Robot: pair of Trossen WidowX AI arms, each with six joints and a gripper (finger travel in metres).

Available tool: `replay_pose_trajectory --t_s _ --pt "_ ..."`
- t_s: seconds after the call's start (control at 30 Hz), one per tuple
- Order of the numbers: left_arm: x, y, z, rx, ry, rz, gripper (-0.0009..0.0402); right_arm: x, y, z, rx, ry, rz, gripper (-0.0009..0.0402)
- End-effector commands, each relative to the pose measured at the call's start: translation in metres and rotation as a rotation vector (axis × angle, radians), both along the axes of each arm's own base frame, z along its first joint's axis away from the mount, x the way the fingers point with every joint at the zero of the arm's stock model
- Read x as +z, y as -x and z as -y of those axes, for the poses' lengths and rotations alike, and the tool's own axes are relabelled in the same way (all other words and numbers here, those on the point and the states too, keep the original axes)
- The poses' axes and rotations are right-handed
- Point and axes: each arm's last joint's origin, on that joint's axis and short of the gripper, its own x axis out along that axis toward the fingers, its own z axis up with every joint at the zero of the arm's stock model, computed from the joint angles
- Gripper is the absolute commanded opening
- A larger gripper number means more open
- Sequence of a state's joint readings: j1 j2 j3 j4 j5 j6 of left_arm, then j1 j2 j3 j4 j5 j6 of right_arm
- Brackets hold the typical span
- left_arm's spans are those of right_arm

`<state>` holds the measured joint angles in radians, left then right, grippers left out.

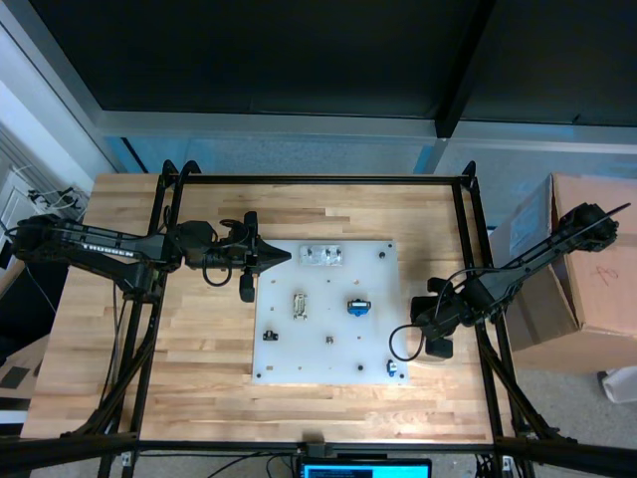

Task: Pick the RJ45 connector and install on the taskboard

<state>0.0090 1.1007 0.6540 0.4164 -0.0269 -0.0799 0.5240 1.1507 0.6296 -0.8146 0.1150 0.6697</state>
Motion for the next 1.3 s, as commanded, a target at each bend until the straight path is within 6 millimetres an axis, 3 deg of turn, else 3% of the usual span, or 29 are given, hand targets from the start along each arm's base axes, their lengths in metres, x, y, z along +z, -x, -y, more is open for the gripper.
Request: replay_pose_trajectory --t_s 0.03,0.4,0.9,1.3 --pt "0.000 0.000 0.000 0.000 0.000 0.000 0.0001 -0.001 0.002 0.000 0.001 0.000 -0.004 0.0000" --pt "0.000 0.000 0.000 0.000 0.000 0.000 0.0001 -0.004 0.003 0.000 0.004 0.024 0.005 0.0009" --pt "0.000 0.000 0.000 0.000 0.000 0.000 0.0001 0.005 -0.002 -0.004 0.004 0.002 0.041 0.0132" --pt "0.000 0.000 0.000 0.000 0.000 0.000 0.0001 0.035 0.000 -0.003 0.009 0.009 -0.055 0.0183"
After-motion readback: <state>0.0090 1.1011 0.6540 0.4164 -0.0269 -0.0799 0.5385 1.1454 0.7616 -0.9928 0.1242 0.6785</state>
